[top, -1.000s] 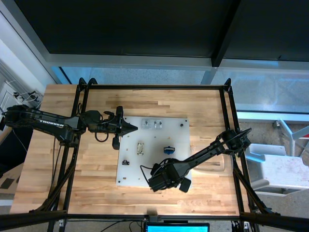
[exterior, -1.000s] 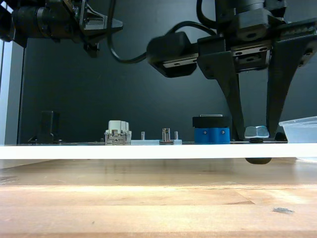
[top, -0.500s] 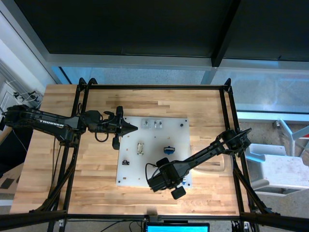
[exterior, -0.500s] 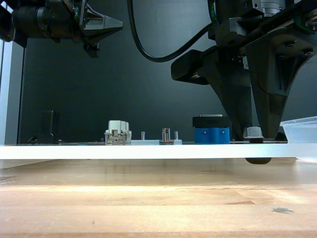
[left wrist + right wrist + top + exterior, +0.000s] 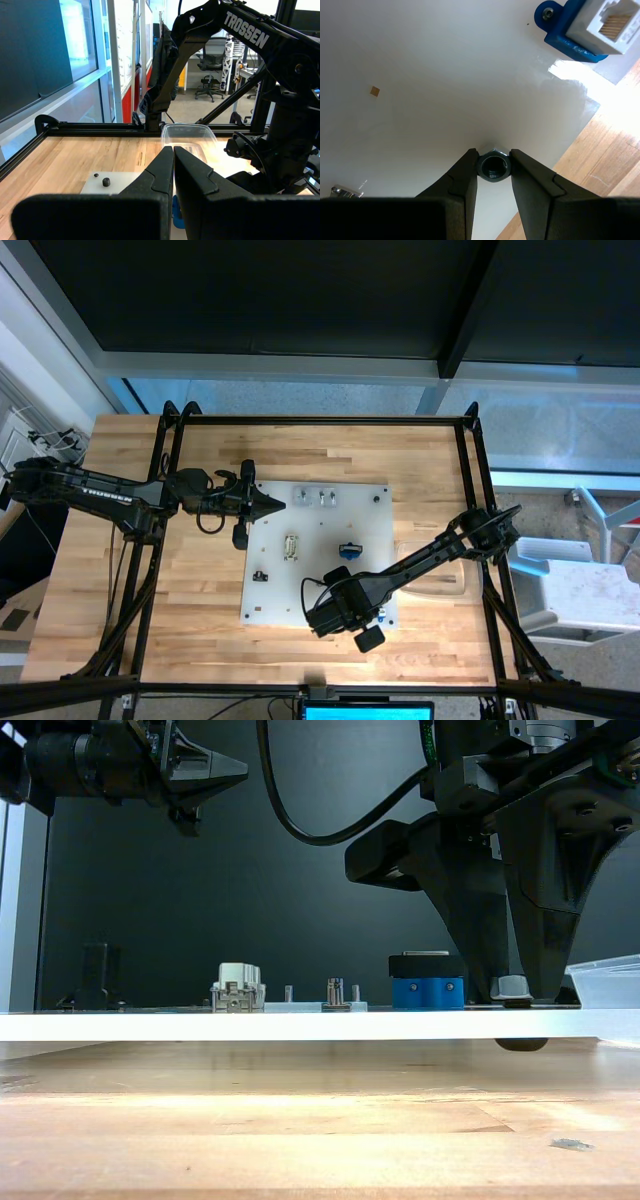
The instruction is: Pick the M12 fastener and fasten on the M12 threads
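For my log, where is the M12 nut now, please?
Low view: the M12 nut is clamped in the right gripper at the board's near right edge; the left gripper hangs shut above its far left corner.

Glare is blowing out white board (image 5: 420, 60) past right gripper (image 5: 493, 154); left gripper (image 5: 236, 765) is hanging dim against black backdrop (image 5: 300, 890).

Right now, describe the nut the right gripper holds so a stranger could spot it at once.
Start at the white board; the left gripper hangs shut over its far left edge, the right gripper reaches down at its near right edge. Pinched in it is the M12 nut: small, silver, six-sided, unlike the blue fitting beside it.
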Tool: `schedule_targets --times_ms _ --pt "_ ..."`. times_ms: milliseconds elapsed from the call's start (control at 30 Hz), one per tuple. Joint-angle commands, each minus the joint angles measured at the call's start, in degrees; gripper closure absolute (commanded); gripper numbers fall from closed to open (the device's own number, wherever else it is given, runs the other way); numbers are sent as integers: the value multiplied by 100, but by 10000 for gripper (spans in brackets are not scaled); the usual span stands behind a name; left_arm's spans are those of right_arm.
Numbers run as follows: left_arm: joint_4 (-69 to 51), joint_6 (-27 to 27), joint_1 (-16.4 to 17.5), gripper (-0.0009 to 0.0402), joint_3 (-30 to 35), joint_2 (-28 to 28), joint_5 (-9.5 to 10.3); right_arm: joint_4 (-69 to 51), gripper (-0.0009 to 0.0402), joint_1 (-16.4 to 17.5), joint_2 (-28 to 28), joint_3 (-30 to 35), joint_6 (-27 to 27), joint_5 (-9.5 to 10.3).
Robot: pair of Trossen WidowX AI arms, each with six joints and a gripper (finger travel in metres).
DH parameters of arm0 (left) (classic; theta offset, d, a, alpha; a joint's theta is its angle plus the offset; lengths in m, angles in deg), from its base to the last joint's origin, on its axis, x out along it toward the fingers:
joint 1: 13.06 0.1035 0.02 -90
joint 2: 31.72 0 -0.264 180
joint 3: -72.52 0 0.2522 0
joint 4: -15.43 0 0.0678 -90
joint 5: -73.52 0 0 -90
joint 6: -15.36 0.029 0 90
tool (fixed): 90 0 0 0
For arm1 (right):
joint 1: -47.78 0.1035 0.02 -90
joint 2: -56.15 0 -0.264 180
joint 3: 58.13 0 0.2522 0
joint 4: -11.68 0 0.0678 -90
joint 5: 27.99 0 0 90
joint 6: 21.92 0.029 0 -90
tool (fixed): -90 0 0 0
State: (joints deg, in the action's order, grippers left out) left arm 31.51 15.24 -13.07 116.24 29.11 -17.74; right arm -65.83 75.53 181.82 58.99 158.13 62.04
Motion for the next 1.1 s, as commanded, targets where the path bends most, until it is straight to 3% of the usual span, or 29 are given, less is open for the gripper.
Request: schedule_targets --times_ms 33,767,900,1100 --pt "2 2 2 393 0 2 0 26 366 0 0 2 -7 -2" --pt "2 2 2 393 0 2 0 -107 363 -9 -85 2 9 -31" --pt "2 2 0 393 0 2 0 -55 339 -7 -87 2 9 -24" --pt "2 2 2 393 0 2 0 -57 265 2 -96 2 -4 13"
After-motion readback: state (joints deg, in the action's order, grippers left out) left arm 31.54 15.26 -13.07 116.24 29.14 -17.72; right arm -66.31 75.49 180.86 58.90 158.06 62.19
